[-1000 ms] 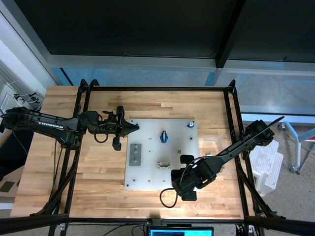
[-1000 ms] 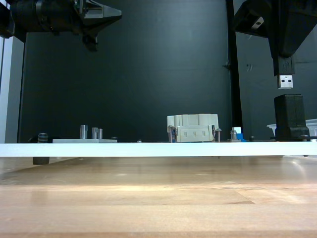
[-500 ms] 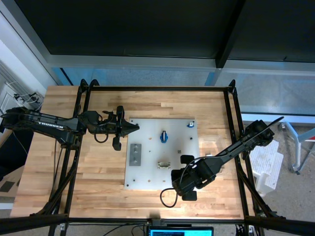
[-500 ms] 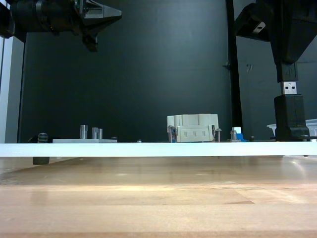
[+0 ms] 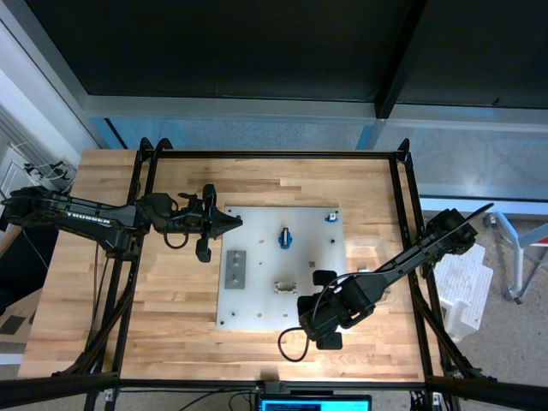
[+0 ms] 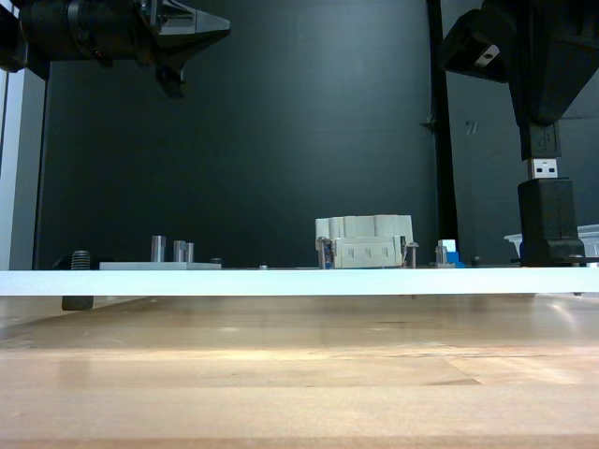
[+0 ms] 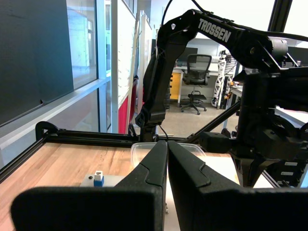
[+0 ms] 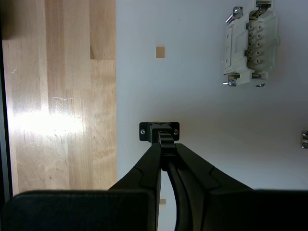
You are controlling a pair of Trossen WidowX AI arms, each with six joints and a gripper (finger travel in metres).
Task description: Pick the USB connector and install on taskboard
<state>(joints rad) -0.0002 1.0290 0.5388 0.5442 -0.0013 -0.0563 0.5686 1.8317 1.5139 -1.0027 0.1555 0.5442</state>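
Black USB connector [image 8: 165, 139] between right gripper [image 8: 165, 148] fingers [image 8: 149, 167]; left gripper [image 5: 233, 222] aloft.

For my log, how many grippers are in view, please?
2. The left gripper, shut, hangs high over the far-left edge of the taskboard; the right gripper holds the USB connector at the black socket, near-right.

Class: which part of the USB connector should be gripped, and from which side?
Grip the USB connector by its dark body, from above, as the right tool does: its metal tip points straight down at the socket and must stay bare. The left tool hangs shut over the taskboard's left edge.
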